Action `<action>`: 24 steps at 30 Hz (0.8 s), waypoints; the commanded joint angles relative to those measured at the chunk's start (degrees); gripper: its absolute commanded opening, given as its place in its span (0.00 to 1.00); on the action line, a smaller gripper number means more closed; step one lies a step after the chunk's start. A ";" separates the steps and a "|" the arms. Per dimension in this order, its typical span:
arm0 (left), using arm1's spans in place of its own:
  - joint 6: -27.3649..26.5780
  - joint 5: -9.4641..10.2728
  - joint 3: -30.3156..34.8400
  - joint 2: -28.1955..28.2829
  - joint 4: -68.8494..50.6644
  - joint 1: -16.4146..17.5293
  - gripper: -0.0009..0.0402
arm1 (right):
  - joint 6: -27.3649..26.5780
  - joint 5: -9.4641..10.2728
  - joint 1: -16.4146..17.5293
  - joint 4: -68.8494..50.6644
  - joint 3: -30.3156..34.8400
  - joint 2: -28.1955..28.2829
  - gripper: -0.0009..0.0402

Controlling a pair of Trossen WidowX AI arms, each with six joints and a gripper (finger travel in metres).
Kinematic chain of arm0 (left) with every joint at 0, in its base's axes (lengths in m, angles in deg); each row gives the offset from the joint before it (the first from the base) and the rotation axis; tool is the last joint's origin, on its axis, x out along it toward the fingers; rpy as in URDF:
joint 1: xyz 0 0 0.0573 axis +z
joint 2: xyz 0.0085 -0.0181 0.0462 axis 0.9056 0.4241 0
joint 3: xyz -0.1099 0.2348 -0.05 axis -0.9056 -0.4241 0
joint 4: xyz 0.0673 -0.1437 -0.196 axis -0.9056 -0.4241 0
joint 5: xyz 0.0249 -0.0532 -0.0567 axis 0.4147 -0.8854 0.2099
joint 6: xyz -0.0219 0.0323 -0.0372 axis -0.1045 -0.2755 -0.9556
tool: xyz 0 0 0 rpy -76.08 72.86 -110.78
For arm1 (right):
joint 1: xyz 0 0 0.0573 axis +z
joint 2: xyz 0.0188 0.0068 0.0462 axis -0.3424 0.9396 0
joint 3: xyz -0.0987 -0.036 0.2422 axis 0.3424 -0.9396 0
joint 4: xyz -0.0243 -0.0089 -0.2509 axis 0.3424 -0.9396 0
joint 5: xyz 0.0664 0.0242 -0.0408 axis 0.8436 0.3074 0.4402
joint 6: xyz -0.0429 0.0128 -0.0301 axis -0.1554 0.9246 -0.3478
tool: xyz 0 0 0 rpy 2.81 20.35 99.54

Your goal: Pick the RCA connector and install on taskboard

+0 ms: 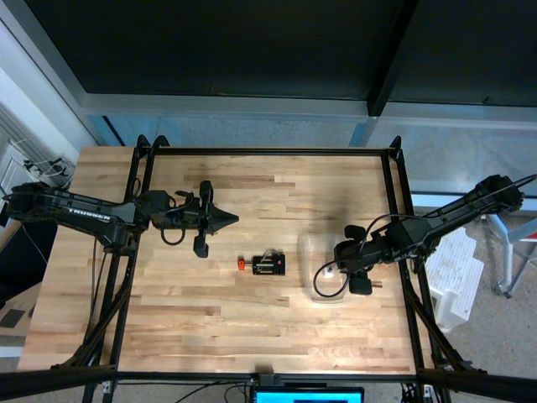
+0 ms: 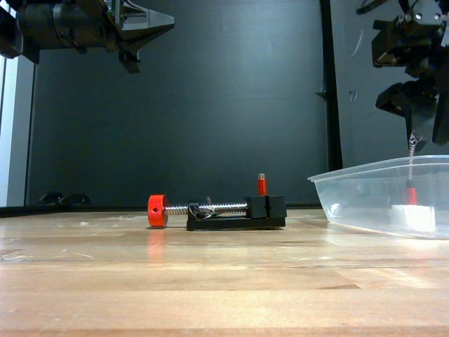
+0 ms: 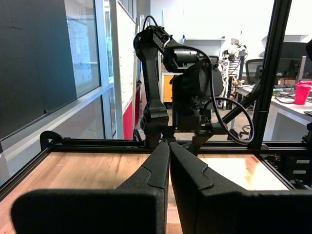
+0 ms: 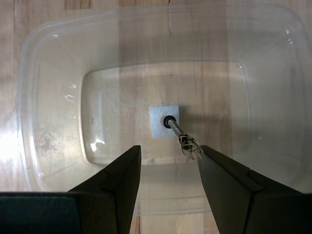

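Left gripper (image 1: 233,220) hangs high above the desk (image 1: 210,327), fingers closed. The taskboard (image 1: 268,265) lies mid-desk. Beside it, a clear tray (image 1: 304,252) walls in the RCA connector (image 4: 176,130), which stands upright in a white square (image 4: 157,127). The right gripper (image 4: 169,148) hovers above, fingers open.

Matt black left gripper (image 1: 233,220), centre-left, and right gripper (image 1: 334,267), centre-right, above a smooth wood table (image 1: 252,327). Glossy clear plastic tray (image 4: 34,87) holds the silvery metal RCA connector (image 4: 178,131); taskboard (image 2: 235,213) matt black.
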 commanded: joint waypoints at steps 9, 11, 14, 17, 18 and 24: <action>0.00 0.00 0.00 0.00 0.00 0.00 0.02 | 0.04 -0.22 0.02 6.95 -4.02 0.59 0.42; 0.00 0.00 0.00 0.00 0.02 0.00 0.02 | 0.04 -0.31 0.02 8.07 -4.63 0.59 0.42; 0.00 0.00 0.00 0.00 0.00 0.00 0.02 | 0.07 -1.62 0.00 8.52 -5.05 0.59 0.42; 0.00 0.00 0.00 0.00 0.02 0.00 0.02 | 0.04 -1.60 -0.02 9.16 -5.22 0.94 0.42; 0.00 0.00 0.00 0.00 0.02 0.00 0.02 | 0.02 -1.53 -0.02 9.53 -5.25 1.33 0.42; 0.00 0.00 0.00 0.00 0.02 0.00 0.02 | -0.20 -0.96 -0.02 11.89 -5.35 3.65 0.42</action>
